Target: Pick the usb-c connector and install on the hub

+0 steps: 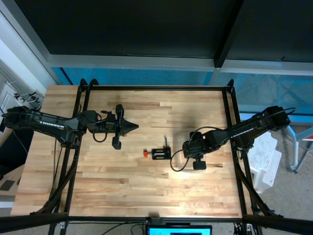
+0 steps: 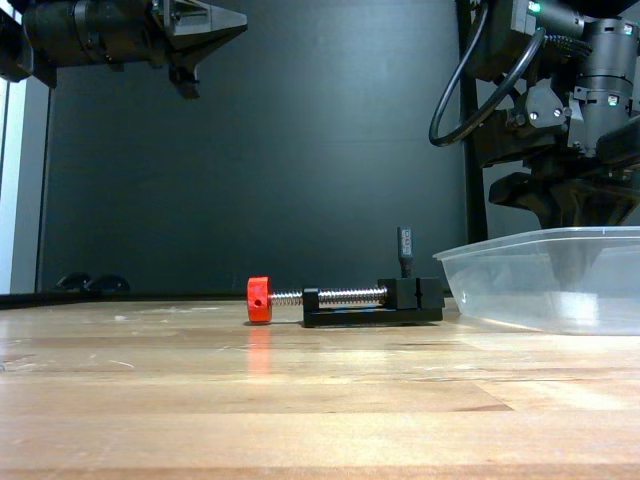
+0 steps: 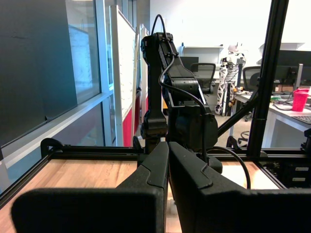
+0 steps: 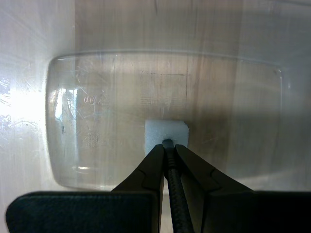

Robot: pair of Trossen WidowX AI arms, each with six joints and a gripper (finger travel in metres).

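Wood surface (image 1: 122,191): hub (image 1: 160,153) lies near the middle, orange knob (image 1: 145,153) pointing toward the left arm, clear tray (image 2: 520,290) just beside its other end. Right tool (image 4: 167,149) is over the tray, clamped on the usb-c connector (image 4: 172,174), white foam block (image 4: 166,130) below. Left tool (image 3: 168,148) closed, high above the surface.

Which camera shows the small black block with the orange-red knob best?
The low view: the small black block lies side-on, knob and pin clear. The high view shows it tiny; wrist views miss it. Left gripper hangs shut, high; right gripper pinches a black cord over the clear plastic tray.
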